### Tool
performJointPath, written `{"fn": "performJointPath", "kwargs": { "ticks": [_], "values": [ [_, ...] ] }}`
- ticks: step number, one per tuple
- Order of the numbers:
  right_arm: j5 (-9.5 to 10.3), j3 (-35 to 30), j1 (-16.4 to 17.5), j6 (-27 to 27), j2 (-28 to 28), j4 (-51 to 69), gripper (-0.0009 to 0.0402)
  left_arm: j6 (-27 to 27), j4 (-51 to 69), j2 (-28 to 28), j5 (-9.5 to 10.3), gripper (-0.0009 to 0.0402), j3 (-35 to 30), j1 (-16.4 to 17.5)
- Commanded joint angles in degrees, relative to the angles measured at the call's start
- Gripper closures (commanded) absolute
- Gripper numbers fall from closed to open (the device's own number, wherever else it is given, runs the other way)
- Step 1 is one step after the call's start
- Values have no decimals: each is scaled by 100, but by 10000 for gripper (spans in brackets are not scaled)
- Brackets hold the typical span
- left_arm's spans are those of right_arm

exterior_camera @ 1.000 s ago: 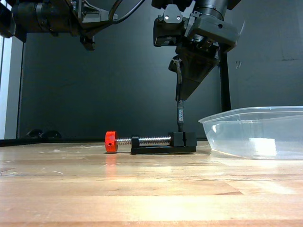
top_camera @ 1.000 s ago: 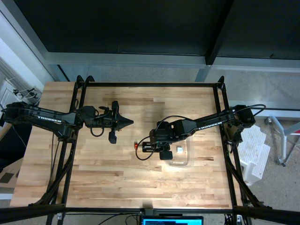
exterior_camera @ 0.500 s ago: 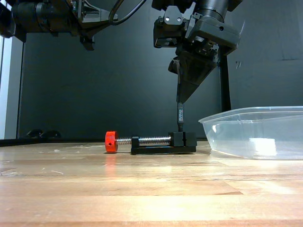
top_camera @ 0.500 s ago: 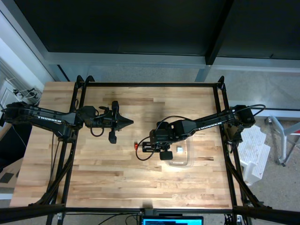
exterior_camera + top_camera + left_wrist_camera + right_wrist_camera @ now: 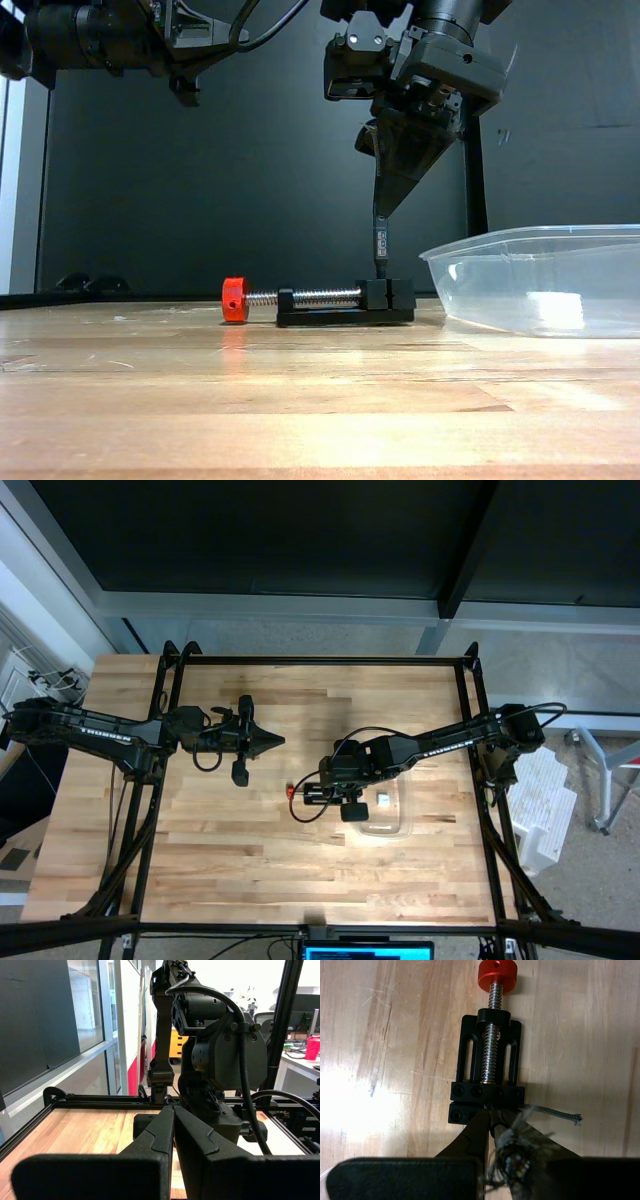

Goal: Remove the USB-C connector from taskboard and place in the container

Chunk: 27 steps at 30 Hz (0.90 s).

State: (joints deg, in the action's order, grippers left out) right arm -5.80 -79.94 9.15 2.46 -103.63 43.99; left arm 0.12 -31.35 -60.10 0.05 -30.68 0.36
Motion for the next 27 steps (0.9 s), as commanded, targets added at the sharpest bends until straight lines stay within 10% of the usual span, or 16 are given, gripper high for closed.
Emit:
{"fn": "performJointPath", "kwargs": {
  "ticks": [1,27],
  "values": [
    [-17,0,-2,7,39,-2,393,0,-2,-2,-2,393,-2,0],
    [-17,-120,2,114,522,219,393,0,0,-2,-2,393,-2,0]
  ]
}}
